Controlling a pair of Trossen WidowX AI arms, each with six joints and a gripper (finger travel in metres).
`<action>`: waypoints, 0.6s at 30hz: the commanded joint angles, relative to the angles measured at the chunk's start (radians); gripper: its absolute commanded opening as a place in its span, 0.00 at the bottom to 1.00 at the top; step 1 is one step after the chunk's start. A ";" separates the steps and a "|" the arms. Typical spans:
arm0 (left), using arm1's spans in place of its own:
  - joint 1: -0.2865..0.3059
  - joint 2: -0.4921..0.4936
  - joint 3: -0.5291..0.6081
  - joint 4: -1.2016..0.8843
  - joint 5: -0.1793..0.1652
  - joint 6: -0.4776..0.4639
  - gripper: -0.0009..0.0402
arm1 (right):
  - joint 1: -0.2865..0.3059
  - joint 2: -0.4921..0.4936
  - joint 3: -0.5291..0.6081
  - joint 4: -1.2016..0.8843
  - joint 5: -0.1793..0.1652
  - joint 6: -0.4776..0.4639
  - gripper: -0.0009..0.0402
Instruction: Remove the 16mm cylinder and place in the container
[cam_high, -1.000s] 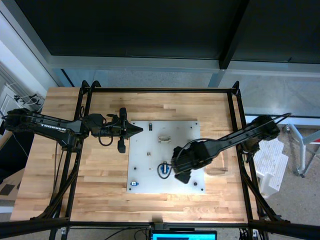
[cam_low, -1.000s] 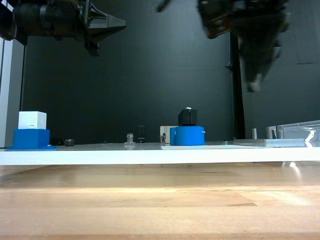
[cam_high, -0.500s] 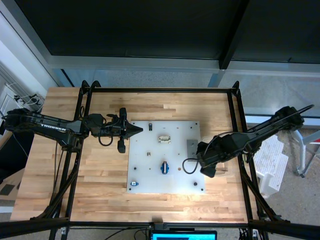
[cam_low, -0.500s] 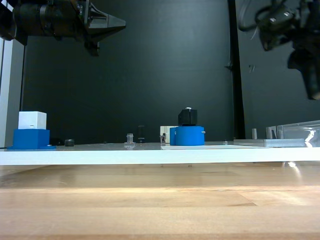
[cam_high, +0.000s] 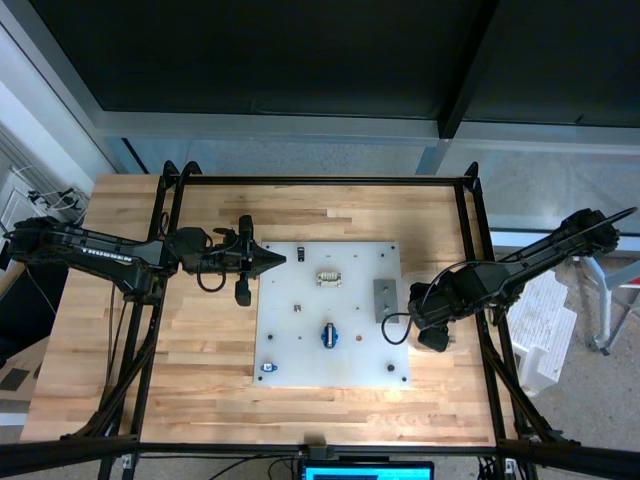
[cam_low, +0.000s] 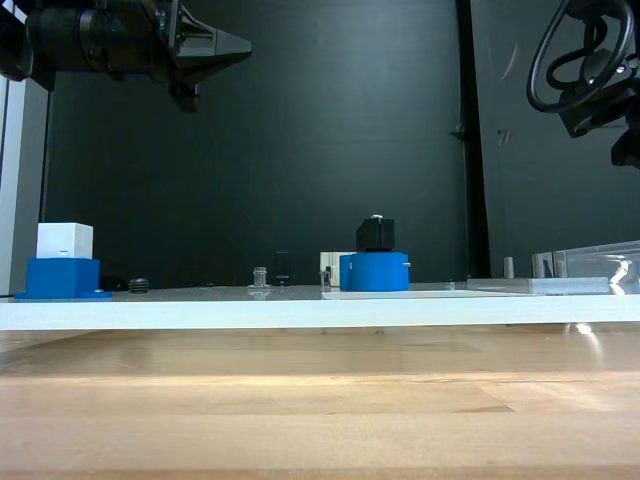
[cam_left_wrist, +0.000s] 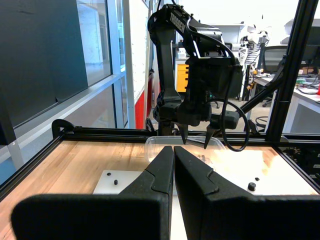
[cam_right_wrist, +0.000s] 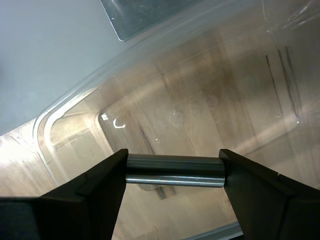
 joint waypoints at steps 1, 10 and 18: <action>0.000 0.000 0.000 0.000 0.000 0.000 0.02 | -0.001 -0.003 0.000 0.000 0.004 -0.004 0.75; 0.000 0.000 0.000 0.000 0.000 0.000 0.02 | -0.002 -0.007 0.000 0.004 0.024 -0.036 0.83; 0.000 0.000 0.000 0.000 0.000 0.000 0.02 | -0.017 -0.024 0.000 0.092 0.036 -0.118 0.74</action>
